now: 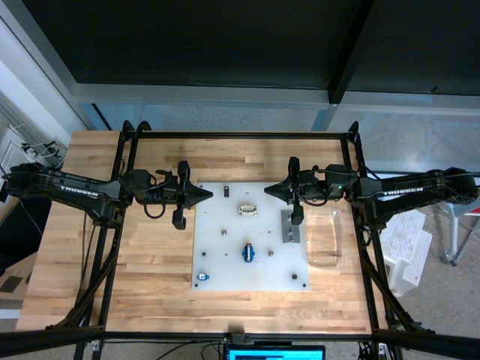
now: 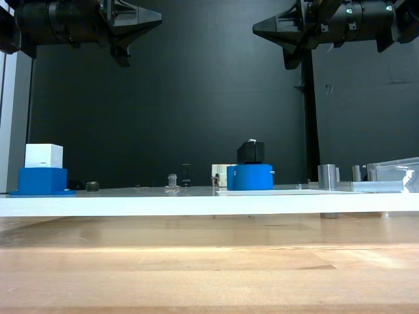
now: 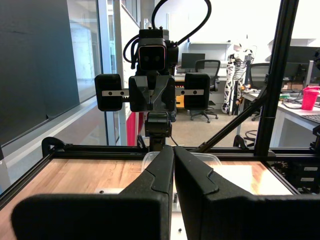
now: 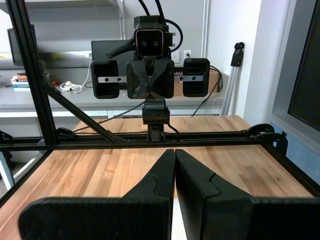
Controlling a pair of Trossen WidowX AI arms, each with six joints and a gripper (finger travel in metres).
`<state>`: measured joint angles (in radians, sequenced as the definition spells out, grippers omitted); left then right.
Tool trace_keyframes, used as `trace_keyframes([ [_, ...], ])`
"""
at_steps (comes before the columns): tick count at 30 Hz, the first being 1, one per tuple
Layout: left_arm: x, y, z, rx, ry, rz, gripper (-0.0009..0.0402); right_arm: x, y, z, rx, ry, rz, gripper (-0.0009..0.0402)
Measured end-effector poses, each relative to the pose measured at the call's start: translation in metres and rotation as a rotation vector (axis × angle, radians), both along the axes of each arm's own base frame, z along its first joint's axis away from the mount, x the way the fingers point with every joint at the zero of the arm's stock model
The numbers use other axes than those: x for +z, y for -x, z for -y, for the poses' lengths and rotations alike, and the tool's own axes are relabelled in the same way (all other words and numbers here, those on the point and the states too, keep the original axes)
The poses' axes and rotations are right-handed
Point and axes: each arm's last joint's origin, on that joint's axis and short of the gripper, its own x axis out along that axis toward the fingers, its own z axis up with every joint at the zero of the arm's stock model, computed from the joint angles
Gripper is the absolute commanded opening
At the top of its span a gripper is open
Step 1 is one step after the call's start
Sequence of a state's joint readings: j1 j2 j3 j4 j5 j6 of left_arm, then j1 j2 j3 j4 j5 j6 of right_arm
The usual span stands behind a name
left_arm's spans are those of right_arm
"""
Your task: Remove the 16mm cylinder and place in the container
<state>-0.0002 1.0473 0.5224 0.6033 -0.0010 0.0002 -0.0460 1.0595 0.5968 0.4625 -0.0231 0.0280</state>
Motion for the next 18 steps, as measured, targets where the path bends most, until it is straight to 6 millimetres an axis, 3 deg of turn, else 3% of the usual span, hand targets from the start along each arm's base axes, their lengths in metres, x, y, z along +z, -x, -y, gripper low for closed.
trace_keyframes([
  [14, 0.0, 0.0, 0.0, 0.0, 0.0, 0.0, 0.0, 0.0007, -0.0002, -0.0011, 0.031, -0.037, -0.004, 0.0],
  [18, 0.0001, 0.0, 0.0, 0.0, 0.0, 0.0, 0.0, 0.0034, -0.0021, -0.0041, 0.059, -0.053, -0.094, 0.0],
])
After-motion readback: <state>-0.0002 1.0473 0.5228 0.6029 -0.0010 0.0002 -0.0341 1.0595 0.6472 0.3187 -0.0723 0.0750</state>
